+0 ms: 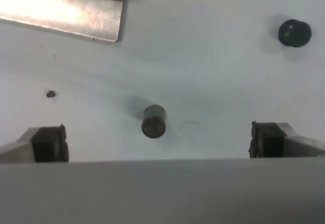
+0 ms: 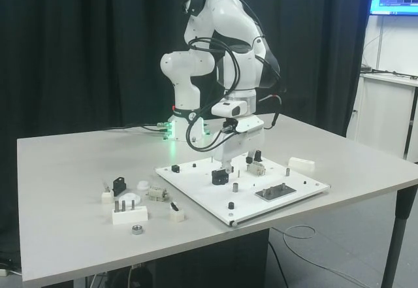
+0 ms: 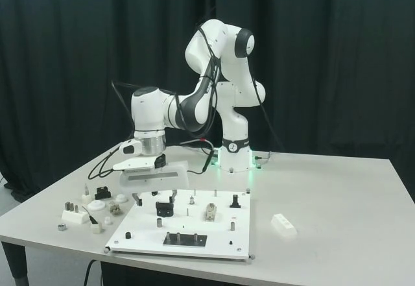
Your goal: Pick USB.
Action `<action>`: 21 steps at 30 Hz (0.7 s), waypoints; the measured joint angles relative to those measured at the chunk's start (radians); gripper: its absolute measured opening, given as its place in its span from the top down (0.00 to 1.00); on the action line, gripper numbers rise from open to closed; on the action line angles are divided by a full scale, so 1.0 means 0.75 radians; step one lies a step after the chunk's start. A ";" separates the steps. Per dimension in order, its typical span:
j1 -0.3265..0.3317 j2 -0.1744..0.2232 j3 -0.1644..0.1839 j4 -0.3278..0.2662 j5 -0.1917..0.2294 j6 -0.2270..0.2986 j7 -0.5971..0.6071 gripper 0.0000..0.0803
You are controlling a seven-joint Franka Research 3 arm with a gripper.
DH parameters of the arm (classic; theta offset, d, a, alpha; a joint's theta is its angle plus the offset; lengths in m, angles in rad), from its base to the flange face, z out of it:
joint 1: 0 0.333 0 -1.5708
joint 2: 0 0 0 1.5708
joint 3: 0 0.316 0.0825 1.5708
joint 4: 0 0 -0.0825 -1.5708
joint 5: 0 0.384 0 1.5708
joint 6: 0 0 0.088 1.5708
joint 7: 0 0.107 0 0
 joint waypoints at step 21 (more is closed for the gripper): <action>-0.005 0.001 -0.052 0.039 -0.003 0.002 -0.024 0.00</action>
